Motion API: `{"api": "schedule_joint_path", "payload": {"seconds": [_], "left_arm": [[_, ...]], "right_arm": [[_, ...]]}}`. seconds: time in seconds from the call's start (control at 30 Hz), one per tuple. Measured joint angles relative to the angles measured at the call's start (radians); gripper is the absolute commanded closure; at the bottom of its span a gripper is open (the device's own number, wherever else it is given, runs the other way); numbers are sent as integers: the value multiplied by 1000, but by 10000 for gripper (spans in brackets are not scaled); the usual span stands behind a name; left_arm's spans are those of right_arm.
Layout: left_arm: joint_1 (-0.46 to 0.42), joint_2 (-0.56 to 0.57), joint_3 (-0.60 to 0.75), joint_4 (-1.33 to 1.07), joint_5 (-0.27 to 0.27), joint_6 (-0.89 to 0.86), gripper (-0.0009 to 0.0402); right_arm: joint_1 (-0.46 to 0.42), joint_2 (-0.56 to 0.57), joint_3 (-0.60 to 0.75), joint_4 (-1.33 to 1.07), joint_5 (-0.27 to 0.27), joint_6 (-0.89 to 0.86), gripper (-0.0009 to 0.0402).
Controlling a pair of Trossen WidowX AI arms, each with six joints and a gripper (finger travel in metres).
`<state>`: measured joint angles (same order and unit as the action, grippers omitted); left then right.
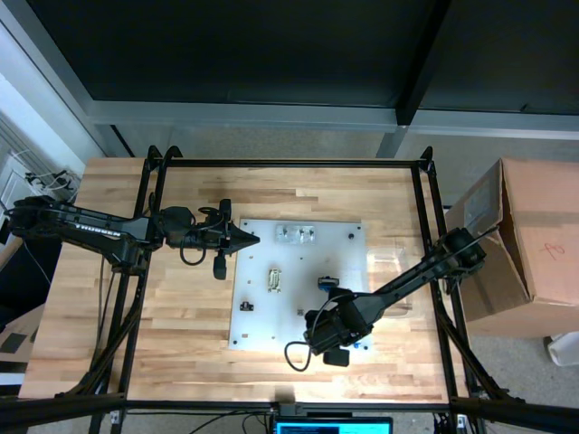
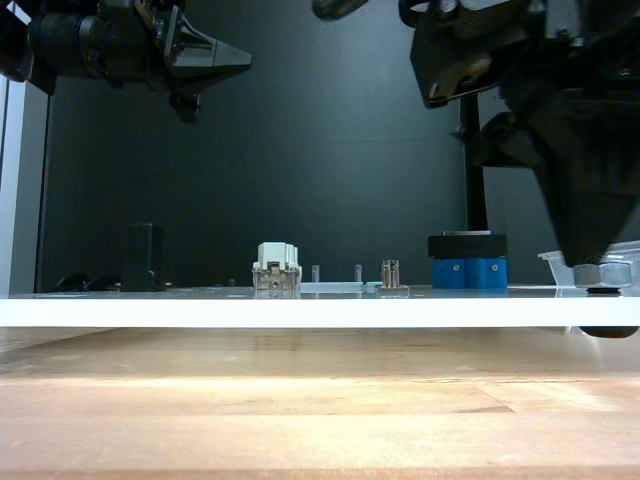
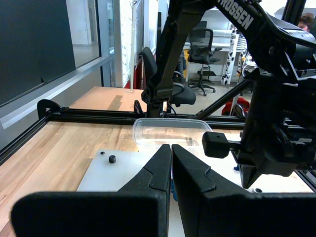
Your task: Pick the M12 nut and place it on its threads and fasten
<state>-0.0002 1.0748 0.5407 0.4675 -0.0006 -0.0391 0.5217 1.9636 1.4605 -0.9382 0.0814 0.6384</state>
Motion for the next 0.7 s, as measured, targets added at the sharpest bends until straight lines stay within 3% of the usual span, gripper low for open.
{"api": "schedule_joint_path", "payload": {"seconds": [0.17,0.23,0.3,0.4,0.47,0.6,0.7], "left_arm": [[0,0,0,1,0,0,393],[0,0,0,0,0,0,393],[0,0,0,1,0,0,393],[0,0,0,0,0,0,393],[0,0,0,1,0,0,393],[0,0,0,0,0,0,393],[0,0,0,0,0,0,393]], "right_arm": [[2,1,0,12,-40,-5,393],[1,1,0,10,-119,-31,393],[1,1,0,14,-233,-78,393],[4,1,0,4,-287,-113,393],[2,1,0,0,-257,-117,393],[1,1,4,-23,-90,-77,393],[2,1,13,-31,-14,-56,393]]}}
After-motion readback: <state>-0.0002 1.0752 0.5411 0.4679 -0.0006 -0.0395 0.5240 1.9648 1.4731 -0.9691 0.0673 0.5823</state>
